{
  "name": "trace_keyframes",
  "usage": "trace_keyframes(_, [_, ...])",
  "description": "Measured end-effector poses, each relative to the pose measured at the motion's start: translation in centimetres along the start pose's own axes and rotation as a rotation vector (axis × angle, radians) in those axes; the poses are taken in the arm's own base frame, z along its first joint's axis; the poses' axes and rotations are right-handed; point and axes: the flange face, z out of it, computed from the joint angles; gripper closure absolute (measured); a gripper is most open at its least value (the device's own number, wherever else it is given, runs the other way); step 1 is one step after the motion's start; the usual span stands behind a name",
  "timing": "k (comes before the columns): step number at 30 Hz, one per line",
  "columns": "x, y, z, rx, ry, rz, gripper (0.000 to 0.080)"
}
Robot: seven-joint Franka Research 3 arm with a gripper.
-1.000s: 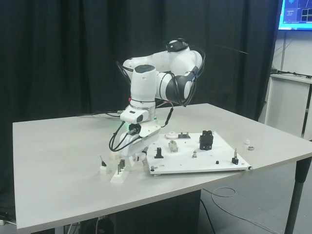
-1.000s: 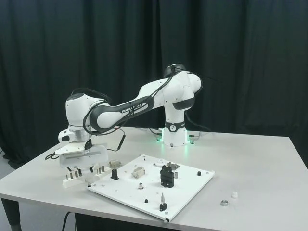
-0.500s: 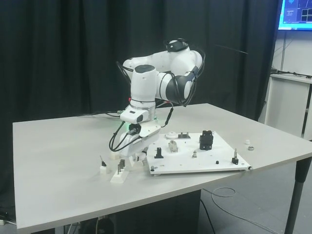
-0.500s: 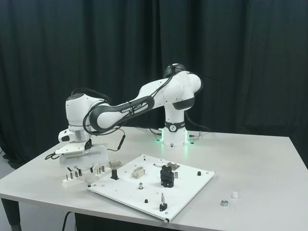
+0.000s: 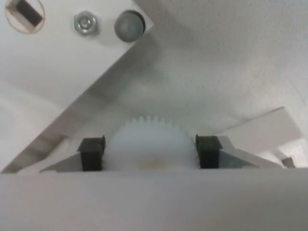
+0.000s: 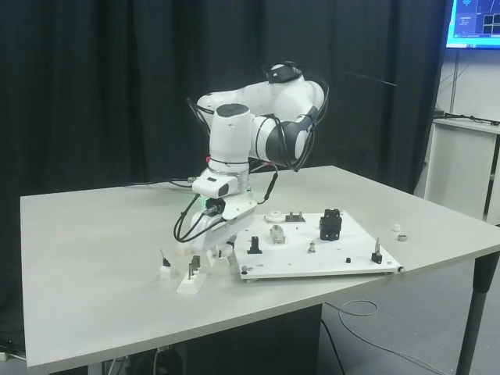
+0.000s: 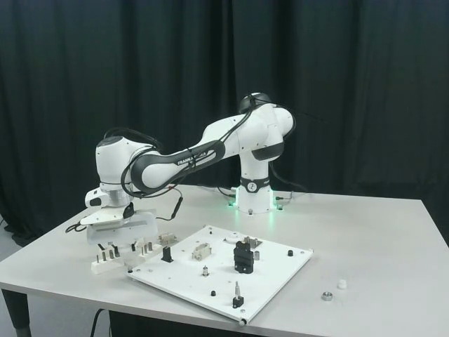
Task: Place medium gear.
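The gripper [image 5: 150, 153] is clamped on the medium gear [image 5: 150, 147], a white toothed wheel pinched between the two black fingertips [image 5: 92, 153], teeth showing above the pads. In the wrist view a corner of the white assembly board [image 5: 57, 57] lies under and beyond it, carrying a hex nut [image 5: 86, 23] and a grey round stud [image 5: 129, 25] side by side. In the first room view the arm [image 6: 234, 141] reaches down low over the grey table [image 6: 94, 234], with the gripper at about nine o'clock from the board, just off its edge. Small white part stands [image 7: 105, 258] sit right beneath the hand.
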Motion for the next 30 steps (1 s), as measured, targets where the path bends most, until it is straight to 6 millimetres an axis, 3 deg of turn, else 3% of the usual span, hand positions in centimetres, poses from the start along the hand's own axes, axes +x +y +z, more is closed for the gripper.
trace_keyframes(30, [-1.7, -0.6, -0.8, -0.260, -0.210, -0.018, 0.0400])
